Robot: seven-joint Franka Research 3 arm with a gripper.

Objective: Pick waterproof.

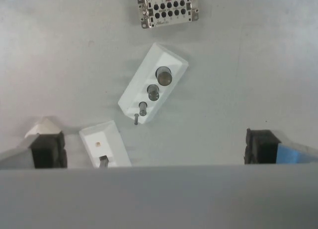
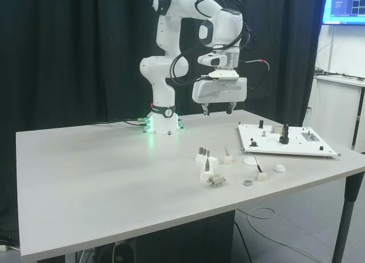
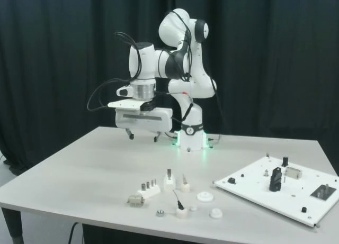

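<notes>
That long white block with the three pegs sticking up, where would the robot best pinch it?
Probably across the two long flat sides of the white block, coming straight down from above. Those sides look parallel and narrow enough for the open gripper, and the pegs stand in a row along the middle, so fingers on either side should miss them. The wrist must turn to match its slant.

Evenly and brightly lit from above, against black curtains. Soft, faint shadows beneath small parts on the grey table. Green glow at the arm's base. Wrist view slightly soft, no glare.
</notes>
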